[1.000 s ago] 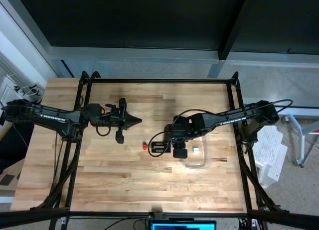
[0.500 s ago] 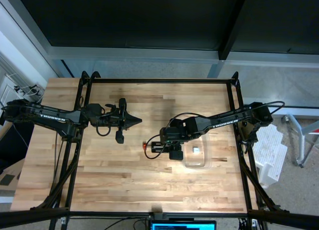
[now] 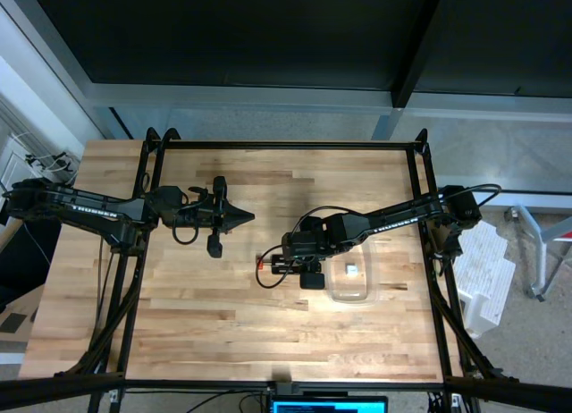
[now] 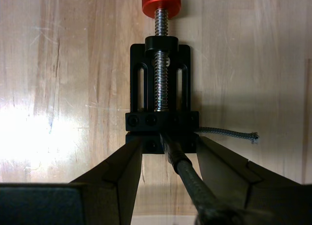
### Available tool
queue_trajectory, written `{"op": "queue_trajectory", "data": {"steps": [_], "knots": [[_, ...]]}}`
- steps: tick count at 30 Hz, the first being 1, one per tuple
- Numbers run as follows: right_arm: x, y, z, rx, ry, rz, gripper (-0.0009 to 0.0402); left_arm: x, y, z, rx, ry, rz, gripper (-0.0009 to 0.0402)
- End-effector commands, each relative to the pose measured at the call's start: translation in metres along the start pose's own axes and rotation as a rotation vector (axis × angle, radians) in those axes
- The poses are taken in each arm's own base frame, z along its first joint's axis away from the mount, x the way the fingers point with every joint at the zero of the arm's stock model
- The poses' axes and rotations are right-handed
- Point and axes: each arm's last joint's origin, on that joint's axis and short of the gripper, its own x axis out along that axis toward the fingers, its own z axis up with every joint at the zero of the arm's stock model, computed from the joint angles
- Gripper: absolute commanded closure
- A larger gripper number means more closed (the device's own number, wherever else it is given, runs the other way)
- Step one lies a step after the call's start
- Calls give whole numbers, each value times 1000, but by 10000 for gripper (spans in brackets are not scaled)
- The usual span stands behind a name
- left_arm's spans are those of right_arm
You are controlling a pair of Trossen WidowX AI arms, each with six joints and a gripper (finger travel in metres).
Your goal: Remove the USB-C connector from taskboard and place in the container
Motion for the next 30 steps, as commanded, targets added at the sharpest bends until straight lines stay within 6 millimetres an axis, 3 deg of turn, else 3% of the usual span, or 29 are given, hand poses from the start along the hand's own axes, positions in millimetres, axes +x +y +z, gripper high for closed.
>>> {"op": "queue_trajectory", "data": {"steps": [1, 25, 30], "knots": [[0, 0, 0, -6, 2, 7, 260, 0, 0, 0, 0, -1, 0, 393], [0, -2, 1, -21, -10, 6, 396, 0, 0, 0, 0, 0, 0, 393], [0, -3, 1, -20, -10, 5, 394, 0, 0, 0, 0, 0, 0, 393]]}}
